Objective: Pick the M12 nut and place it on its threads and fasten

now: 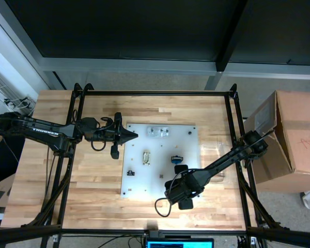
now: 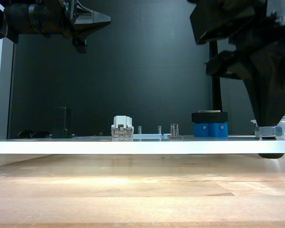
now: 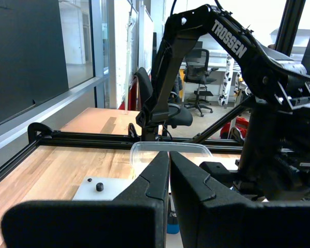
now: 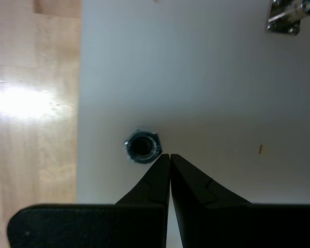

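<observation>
Small silver nut [image 4: 142, 146]: seen on flat white board [image 4: 222, 77]; on stud? can't tell.
Black R gripper [image 4: 170, 156]: jaws shut, nothing held, beside nut.
Black L gripper [image 3: 169, 157]: jaws shut, nothing held, raised high.

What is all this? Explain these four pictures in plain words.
Two robot arms stand at a wooden table, reaching over a white board of small parts. One picture looks down from above, one level along the table, one from each arm's camera. The left gripper hangs shut and empty over the board's left edge. The right gripper points down, shut on nothing; the silver nut rests just beside its tips, unheld. Whether it sits on its stud, I cannot tell.
</observation>
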Tool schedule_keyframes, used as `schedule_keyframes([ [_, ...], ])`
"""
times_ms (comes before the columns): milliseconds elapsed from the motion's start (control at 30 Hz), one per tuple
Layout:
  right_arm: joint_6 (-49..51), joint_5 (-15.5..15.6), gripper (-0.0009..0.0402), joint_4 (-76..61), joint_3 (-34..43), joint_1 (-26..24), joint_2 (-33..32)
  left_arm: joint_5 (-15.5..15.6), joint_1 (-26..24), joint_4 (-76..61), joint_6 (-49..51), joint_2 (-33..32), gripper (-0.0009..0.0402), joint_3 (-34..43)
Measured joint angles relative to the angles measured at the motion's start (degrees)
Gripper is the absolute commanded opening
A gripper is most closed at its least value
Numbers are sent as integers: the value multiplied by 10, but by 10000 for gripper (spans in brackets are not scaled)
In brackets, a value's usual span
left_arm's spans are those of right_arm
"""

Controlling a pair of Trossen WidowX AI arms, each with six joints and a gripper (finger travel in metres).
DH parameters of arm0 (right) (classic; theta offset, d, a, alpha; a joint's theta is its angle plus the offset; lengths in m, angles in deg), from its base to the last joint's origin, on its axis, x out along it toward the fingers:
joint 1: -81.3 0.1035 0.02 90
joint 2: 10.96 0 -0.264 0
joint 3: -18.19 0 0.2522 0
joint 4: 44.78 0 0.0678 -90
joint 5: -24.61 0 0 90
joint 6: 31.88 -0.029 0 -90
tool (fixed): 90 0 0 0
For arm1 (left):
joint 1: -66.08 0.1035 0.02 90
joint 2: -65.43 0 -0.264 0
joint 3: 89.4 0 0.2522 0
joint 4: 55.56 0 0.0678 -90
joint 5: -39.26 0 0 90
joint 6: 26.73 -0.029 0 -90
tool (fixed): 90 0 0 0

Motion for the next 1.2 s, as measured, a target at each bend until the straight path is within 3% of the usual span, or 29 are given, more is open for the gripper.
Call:
schedule_keyframes([
  [100,4,28,0,4,-1,1,-1,0,0,0,0,0,0,0],
  [200,43,164,0,15,-1,0,1,0,0,0,0,0,0,0],
  [233,48,191,0,8,-1,1,2,0,0,-1,0,0,0,0],
  [267,49,194,0,0,-1,2,4,0,0,-1,0,0,0,0],
  [333,48,173,0,-5,-1,3,7,0,0,0,0,0,0,0],
  [533,23,40,0,-21,-1,2,10,0,0,0,0,0,0,0],
  [733,3,-40,0,-19,-1,2,12,0,0,0,0,0,0,0],
  [800,0,-47,0,-15,-1,1,12,0,0,0,0,0,0,0],
  [967,0,-43,0,13,-8,3,12,0,0,0,0,0,0,0],
  [1033,0,-26,0,15,-10,3,11,0,0,-1,0,0,0,0],
  [1200,32,111,0,15,-11,3,11,0,0,-1,0,0,0,0],
])
